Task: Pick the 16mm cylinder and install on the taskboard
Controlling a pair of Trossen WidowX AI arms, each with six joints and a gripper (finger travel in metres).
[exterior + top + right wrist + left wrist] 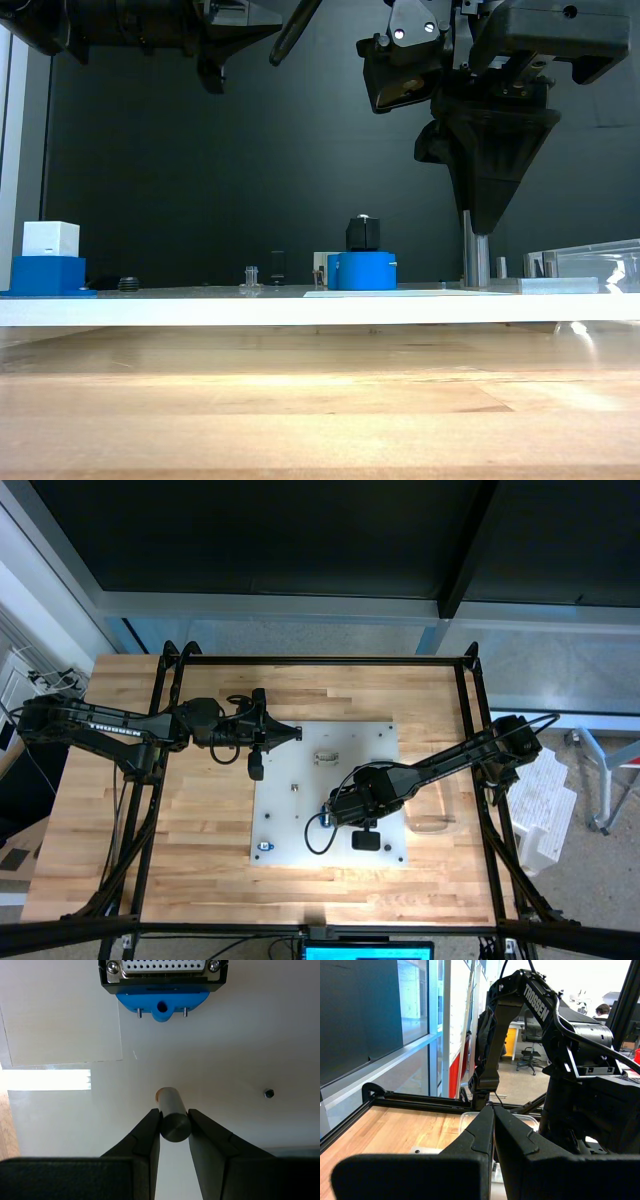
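Wood bench (pixel 200 860), white taskboard (pixel 290 825): right gripper (pixel 174 1116) clamped on upright 16mm cylinder (pixel 175 1127), tip at the board; left gripper (pixel 492 1108) pinched together, idle over board's far-left edge; likely to jam or tip if pressed down off-axis.

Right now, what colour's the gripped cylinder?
Grey 16mm cylinder, clearest in right wrist view. Right tool holds it over the taskboard; left tool, shut, hovers nearby.

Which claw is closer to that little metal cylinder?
Right. The right gripper is clamped on the 16mm cylinder, holding it upright over the taskboard; the left gripper hangs shut above the board's far-left corner, well apart.
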